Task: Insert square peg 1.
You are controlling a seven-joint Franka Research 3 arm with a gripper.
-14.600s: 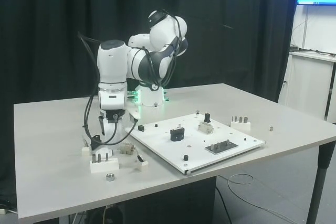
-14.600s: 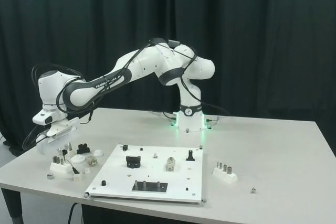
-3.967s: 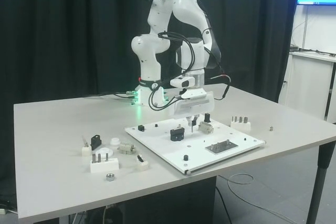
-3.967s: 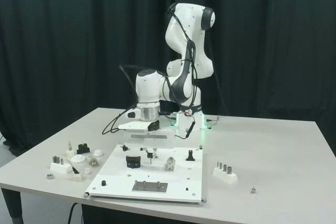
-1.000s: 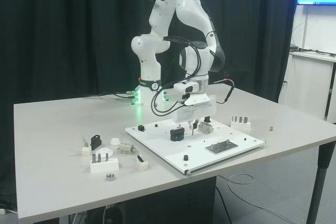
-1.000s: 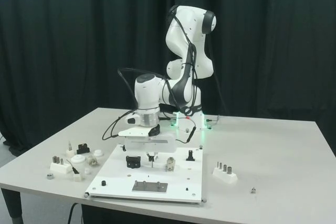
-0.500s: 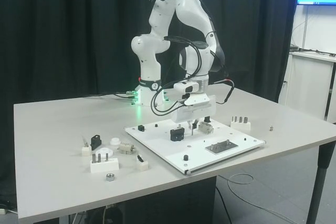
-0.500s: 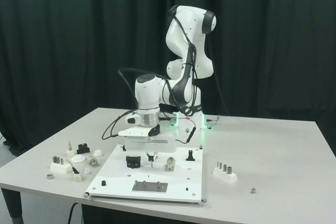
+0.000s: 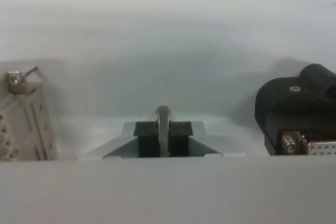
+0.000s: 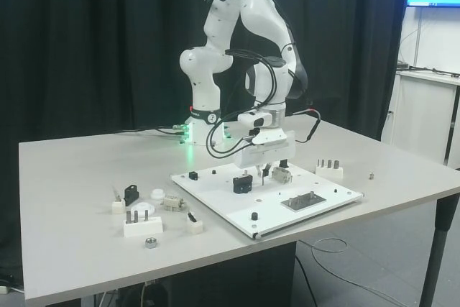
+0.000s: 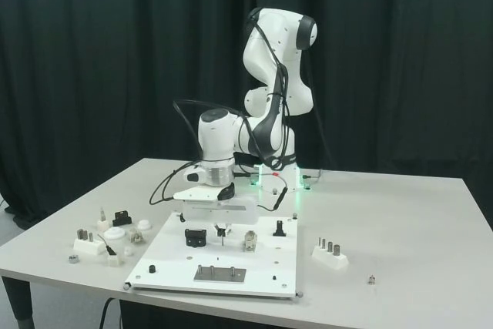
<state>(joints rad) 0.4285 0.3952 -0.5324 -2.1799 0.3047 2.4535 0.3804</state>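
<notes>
on the white board (image 11: 166,267), gripper (image 11: 222,230) pinches the peg (image 9: 163,129), upright, pointing down.

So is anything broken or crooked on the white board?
Nothing stands out. The gripper holds the peg straight up, low over the white board, between the black block and a white connector. Loose parts on the table stand upright; nothing looks spilled or broken.

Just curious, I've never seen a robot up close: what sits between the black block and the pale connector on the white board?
The gripper, holding a thin peg upright over the board; the wrist view shows it.
</notes>
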